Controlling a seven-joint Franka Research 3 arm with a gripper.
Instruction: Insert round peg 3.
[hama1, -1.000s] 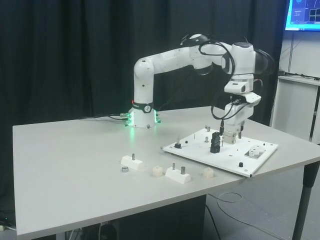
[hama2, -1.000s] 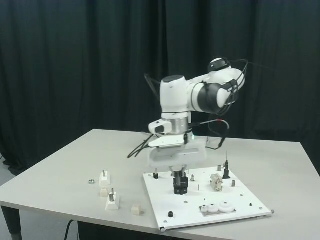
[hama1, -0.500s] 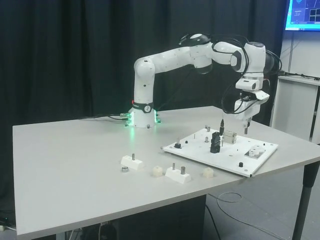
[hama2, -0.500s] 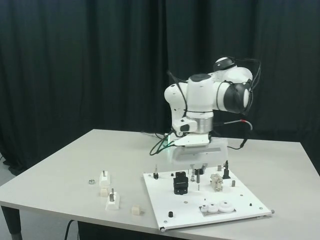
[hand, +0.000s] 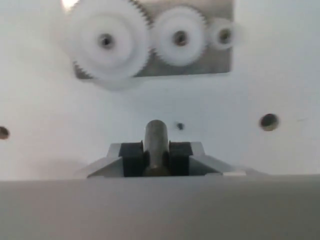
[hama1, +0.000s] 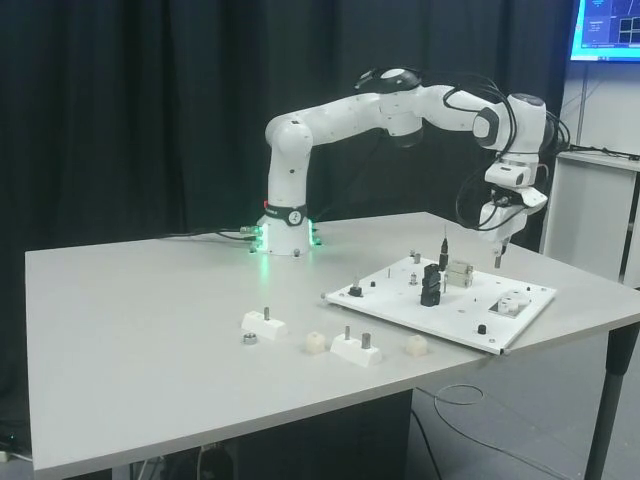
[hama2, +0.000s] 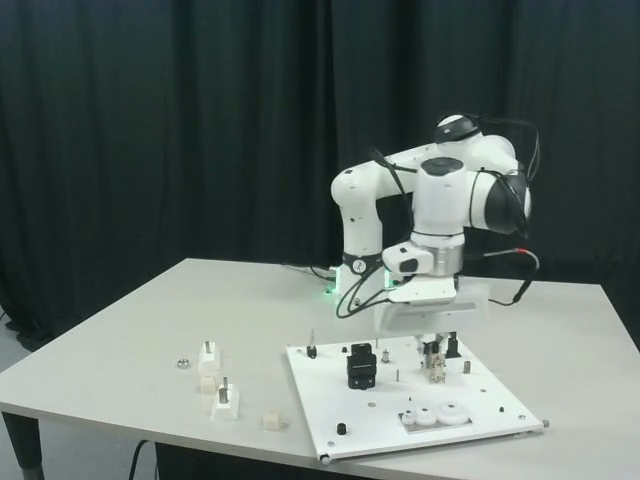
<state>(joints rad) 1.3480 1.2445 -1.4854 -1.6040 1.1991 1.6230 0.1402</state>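
Peg (hand: 155, 145), grey, round, upright, clamped between black pads (hand: 131, 157) of gripper (hand: 155, 161)

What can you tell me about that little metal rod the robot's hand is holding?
The round peg is a short grey cylinder, metal by its look, with a rounded lower end. It is clamped between the two black fingertips of the hand, which is shut on it, and it points down. It hangs above the white board without touching it, near three white gears.
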